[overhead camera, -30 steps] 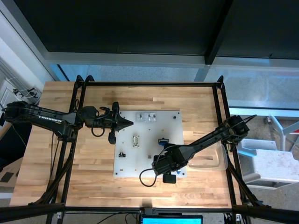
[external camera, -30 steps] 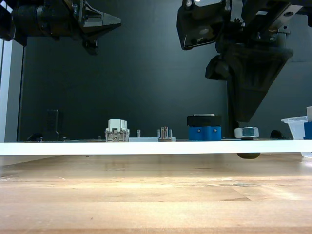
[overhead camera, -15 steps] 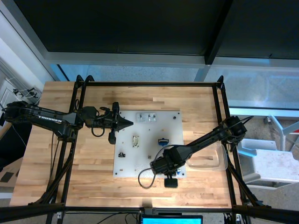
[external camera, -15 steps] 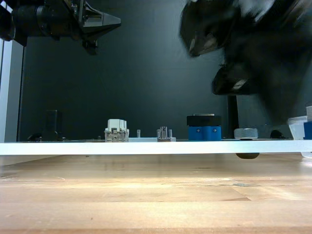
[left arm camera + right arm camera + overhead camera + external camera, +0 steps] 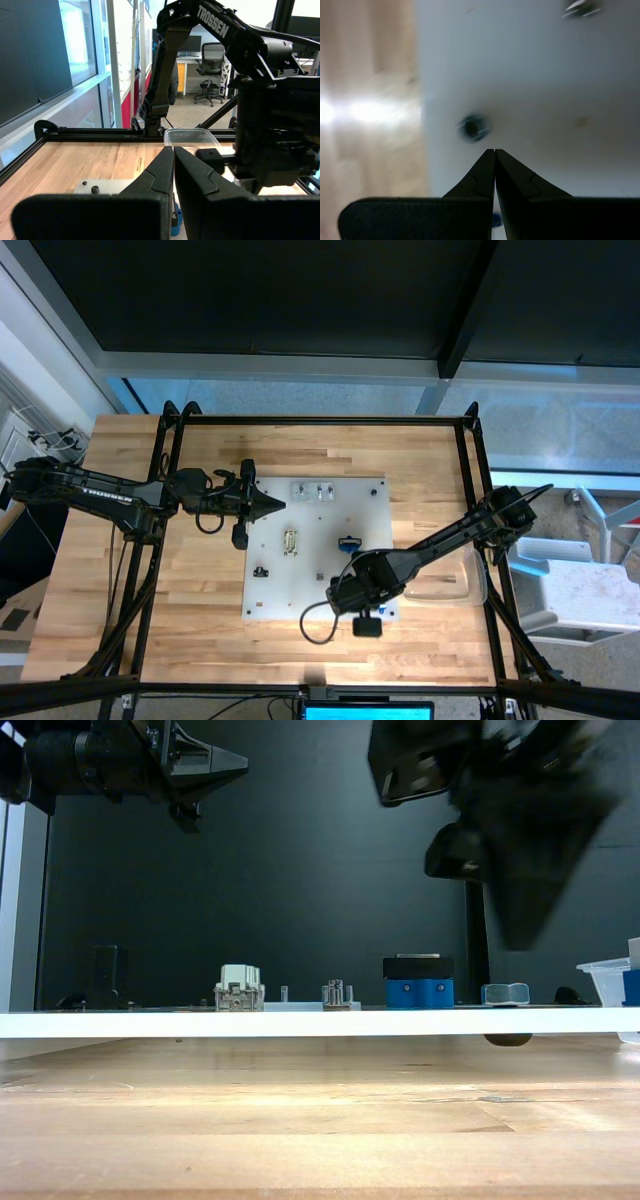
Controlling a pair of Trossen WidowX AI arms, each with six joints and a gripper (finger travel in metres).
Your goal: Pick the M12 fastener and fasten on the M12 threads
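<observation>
right gripper (image 5: 520, 935) hangs above nut (image 5: 505, 993), open air between. blue block (image 5: 419, 992) crowds nut's left, clear tray (image 5: 608, 978) its right. left gripper (image 5: 278, 504) high over board (image 5: 266, 592) far-left edge, well clear.

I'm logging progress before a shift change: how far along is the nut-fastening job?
Done, it seems: the nut sits low on the white board with no stud ribs showing, apparently on its stud. In hand: nothing; the right gripper hangs shut and empty above the nut. Remaining: perhaps final tightening, which cannot be judged. The left gripper is shut, parked over the board's far left corner.
</observation>
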